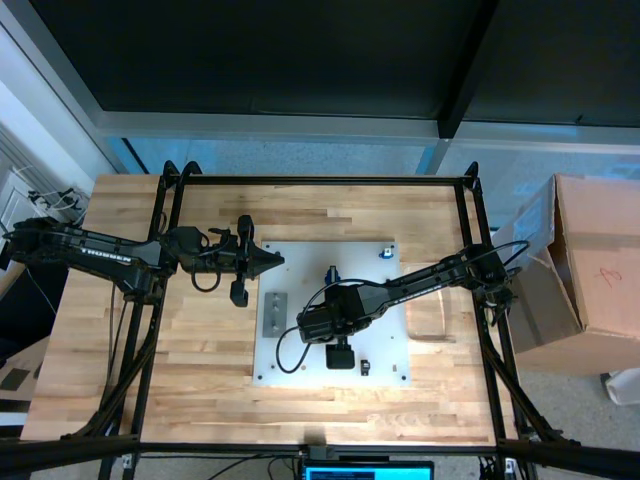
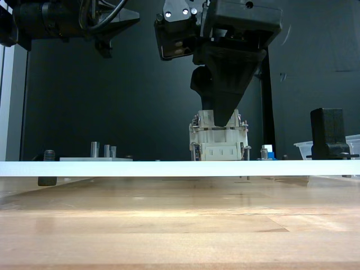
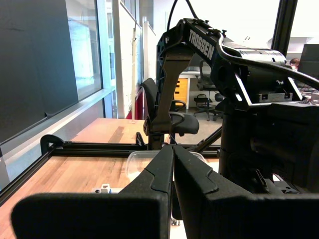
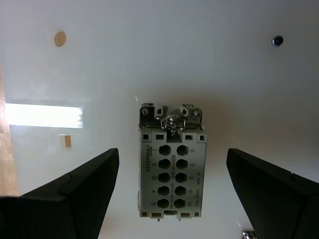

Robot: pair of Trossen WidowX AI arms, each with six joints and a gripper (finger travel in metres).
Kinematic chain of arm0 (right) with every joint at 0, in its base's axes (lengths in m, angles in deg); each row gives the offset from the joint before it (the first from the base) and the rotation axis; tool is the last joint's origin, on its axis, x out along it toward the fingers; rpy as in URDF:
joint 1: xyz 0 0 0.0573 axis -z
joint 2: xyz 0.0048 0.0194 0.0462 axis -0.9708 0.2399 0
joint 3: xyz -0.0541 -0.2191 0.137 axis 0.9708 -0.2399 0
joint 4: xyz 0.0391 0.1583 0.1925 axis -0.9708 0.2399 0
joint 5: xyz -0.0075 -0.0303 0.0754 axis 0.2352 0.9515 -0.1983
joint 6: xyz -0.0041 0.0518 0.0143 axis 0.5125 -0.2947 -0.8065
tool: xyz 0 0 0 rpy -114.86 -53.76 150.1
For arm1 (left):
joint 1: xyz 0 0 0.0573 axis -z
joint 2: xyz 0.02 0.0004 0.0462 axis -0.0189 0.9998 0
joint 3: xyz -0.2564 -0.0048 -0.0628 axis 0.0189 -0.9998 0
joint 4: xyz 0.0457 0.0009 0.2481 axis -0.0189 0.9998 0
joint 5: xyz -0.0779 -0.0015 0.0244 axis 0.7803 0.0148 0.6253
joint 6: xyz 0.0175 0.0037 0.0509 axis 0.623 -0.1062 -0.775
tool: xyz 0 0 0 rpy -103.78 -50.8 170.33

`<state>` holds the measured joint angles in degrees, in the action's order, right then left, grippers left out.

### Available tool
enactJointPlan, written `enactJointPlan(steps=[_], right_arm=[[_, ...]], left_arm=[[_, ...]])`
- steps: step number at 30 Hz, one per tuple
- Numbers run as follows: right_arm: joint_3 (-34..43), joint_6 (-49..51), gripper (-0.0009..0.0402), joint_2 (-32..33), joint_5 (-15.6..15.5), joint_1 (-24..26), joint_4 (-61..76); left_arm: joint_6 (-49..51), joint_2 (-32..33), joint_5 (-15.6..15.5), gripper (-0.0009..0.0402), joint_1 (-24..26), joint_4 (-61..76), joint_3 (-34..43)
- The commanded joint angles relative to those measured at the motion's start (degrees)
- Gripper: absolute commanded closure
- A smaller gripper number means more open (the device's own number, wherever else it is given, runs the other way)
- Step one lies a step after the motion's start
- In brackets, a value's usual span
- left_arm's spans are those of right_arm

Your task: Remove the HAN10E connector from the taskboard and place in the container

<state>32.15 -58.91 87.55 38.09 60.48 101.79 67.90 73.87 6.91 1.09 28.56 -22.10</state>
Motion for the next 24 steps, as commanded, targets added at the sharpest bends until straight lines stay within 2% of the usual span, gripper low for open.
enactJointPlan(steps=[1,17,24], right_arm=[[-0.09,-0.09,0.0123,-0.04,0.0,0.02,0.04],[-0.09,-0.09,0.034,-0.09,-0.04,0.02,0.15],[0.31,-0.07,0.0391,-1.14,-0.04,0.0,0.94]], left_arm=[[0.0,-0.02,0.02,0.0393,-0.02,0.0,0.02],[0.0,0.0,0.02,0.0393,0.0,0.0,0.02],[0.0,0.0,0.02,0.0393,0.0,0.0,0.02]])
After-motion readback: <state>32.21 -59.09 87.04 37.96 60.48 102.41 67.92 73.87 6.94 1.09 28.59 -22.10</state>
